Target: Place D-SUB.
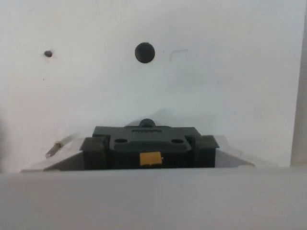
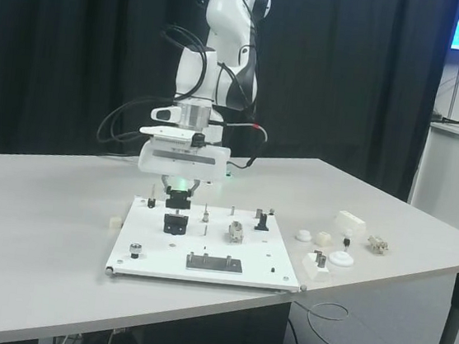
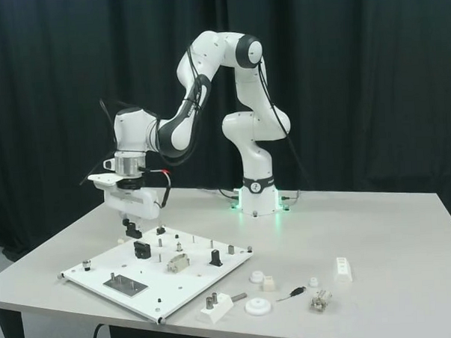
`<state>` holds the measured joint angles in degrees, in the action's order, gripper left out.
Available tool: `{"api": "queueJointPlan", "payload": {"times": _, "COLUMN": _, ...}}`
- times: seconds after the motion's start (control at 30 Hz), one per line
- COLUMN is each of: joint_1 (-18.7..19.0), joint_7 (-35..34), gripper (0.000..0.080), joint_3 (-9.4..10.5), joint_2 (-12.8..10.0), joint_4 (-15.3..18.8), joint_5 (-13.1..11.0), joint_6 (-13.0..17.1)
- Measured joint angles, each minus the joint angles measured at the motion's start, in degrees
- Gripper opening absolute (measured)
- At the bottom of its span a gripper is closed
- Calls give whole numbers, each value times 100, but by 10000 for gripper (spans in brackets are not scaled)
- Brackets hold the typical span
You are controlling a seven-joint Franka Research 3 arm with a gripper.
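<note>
Over flat white board (image 2: 203,256), blocky black tool (image 2: 178,202)

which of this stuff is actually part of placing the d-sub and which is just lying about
In the job:
- gripper
- black connector between its fingers, seemingly the D-SUB
- white board beneath it

Lying about on the grey table, off the board:
- white disc
- white block
- small metal connector
- white holder with pegs

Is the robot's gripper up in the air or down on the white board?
In the air: the gripper hangs above the white board.
</note>
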<state>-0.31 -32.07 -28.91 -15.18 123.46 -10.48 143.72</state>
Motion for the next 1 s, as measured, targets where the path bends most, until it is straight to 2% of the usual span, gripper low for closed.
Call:
{"api": "queueJointPlan", "payload": {"times": 0.3, "joint_1": 0, "joint_7": -31, "gripper": 380, "joint_3": -44, "joint_2": -10, "joint_4": -106, "joint_5": 0, "joint_6": -156}}
{"api": "queueJointPlan", "payload": {"times": 1.0, "joint_1": 0, "joint_7": -31, "gripper": 380, "joint_3": -59, "joint_2": -12, "joint_4": -130, "joint_5": 0, "joint_6": -181}}
